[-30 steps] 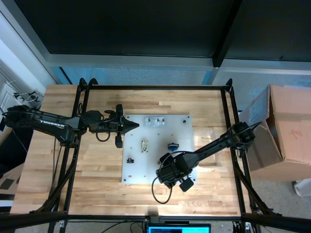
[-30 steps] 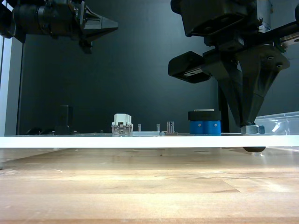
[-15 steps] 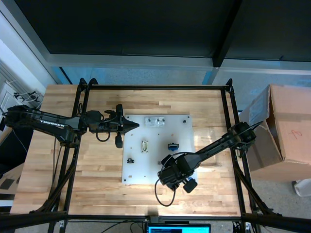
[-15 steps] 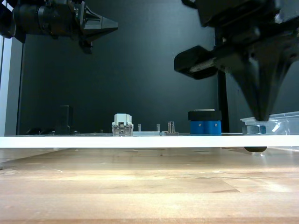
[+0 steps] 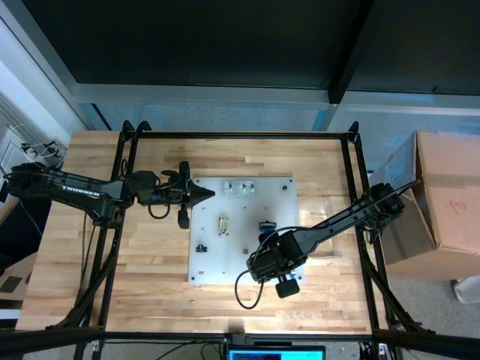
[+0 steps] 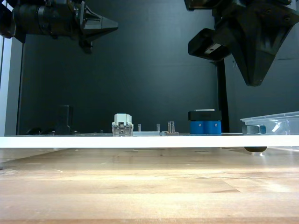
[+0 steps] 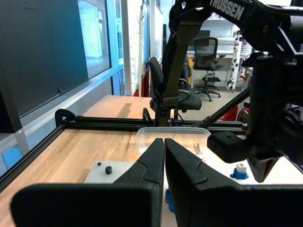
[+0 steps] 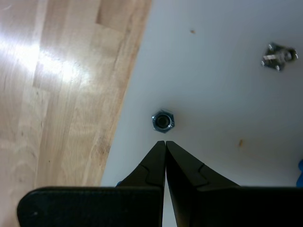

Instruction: Unfasten the M12 nut and place it in the container

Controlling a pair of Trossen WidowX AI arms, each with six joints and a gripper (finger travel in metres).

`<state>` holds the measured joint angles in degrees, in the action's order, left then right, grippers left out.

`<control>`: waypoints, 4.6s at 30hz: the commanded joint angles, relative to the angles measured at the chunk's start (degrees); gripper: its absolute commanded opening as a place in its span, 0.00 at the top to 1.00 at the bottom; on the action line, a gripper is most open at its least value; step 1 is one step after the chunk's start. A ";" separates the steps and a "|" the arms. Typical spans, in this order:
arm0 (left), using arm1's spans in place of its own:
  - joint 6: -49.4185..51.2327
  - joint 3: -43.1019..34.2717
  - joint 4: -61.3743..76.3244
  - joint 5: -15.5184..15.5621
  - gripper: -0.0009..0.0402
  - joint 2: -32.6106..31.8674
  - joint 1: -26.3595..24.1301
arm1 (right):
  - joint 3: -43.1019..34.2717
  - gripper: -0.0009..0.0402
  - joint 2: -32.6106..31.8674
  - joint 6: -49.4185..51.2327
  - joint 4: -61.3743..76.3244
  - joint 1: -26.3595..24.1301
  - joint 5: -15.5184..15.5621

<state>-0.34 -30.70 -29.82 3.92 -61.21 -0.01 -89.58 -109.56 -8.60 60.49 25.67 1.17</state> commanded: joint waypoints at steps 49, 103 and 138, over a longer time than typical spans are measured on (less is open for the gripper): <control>-0.02 0.00 -0.04 -0.02 0.98 0.00 0.00 | 11.04 0.98 -0.22 -20.96 -10.21 1.79 -14.21; -0.02 -0.02 -0.04 -0.02 0.98 0.00 0.00 | 11.65 0.98 0.94 -22.45 -11.76 1.49 8.55; -0.02 0.00 -0.04 0.00 0.98 0.00 0.00 | 5.55 0.98 -2.75 -24.72 -13.03 1.70 5.84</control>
<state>-0.36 -30.70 -29.85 3.92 -61.21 -0.01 -84.09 -112.16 -33.21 47.33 27.38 7.11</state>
